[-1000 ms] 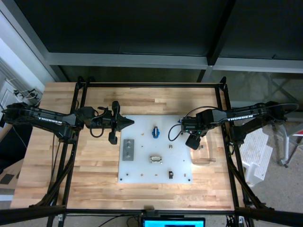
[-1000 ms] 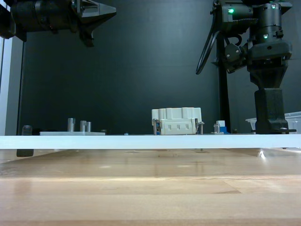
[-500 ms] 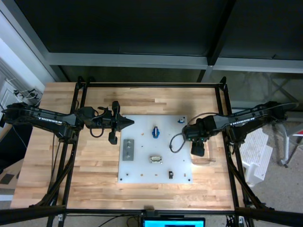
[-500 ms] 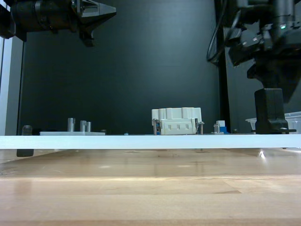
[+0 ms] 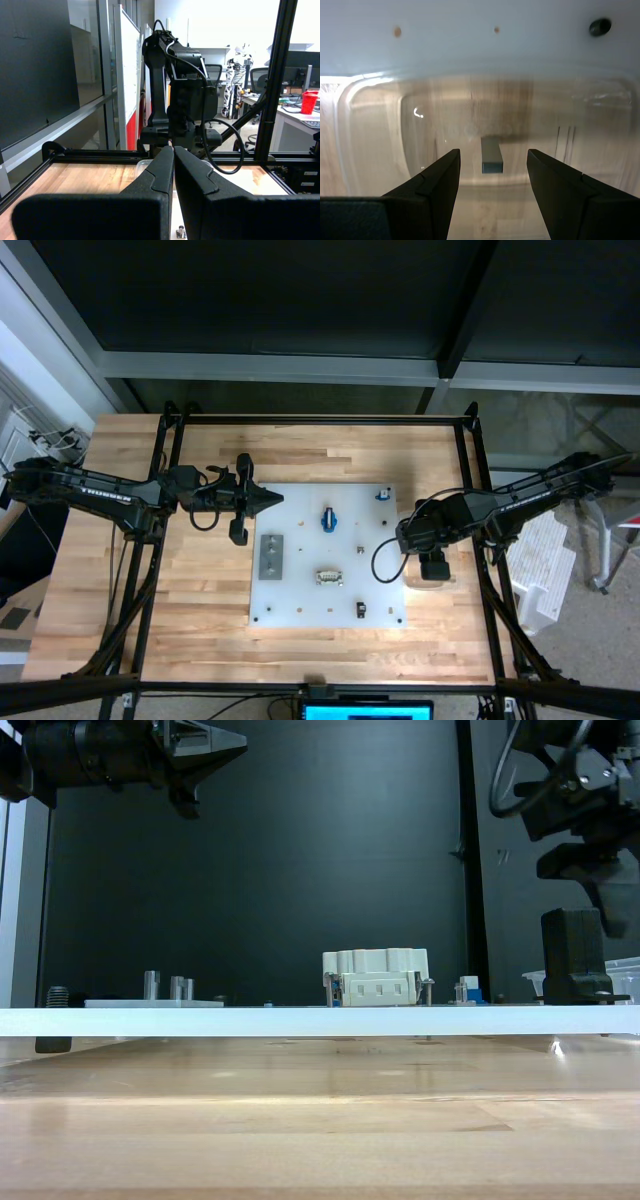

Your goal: Pick the 16mm bar and install on taskboard

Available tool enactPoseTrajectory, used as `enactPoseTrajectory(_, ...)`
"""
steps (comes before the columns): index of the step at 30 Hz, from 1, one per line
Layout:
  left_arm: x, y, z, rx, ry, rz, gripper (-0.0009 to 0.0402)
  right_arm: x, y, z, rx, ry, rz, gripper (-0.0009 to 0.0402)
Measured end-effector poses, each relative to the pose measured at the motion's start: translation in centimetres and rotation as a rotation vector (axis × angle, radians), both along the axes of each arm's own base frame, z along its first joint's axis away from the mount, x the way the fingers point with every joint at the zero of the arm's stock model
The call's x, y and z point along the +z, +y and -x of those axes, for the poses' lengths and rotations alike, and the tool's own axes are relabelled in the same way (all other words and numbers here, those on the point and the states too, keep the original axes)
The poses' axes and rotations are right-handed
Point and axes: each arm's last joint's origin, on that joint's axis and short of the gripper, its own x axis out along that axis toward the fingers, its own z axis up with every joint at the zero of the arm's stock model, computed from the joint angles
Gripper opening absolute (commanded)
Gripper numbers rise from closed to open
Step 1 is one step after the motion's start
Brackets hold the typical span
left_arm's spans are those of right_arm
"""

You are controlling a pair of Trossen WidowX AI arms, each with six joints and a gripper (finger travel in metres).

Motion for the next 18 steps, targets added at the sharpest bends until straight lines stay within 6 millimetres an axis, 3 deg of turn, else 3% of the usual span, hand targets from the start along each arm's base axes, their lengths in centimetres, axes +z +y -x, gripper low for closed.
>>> enactPoseTrajectory(8, 0.0, 0.0, 0.0, 0.0, 0.0, 0.0, 0.0, -0.6, -0.2, 1.4, 0.01, 0.008, -0.008, 0.0185)
enactPoseTrajectory(18, 0.0, 0.0, 0.0, 0.0, 0.0, 0.0, 0.0, -1.8, -0.1, 1.6, 0.017, 0.0, -0.004, 0.0185)
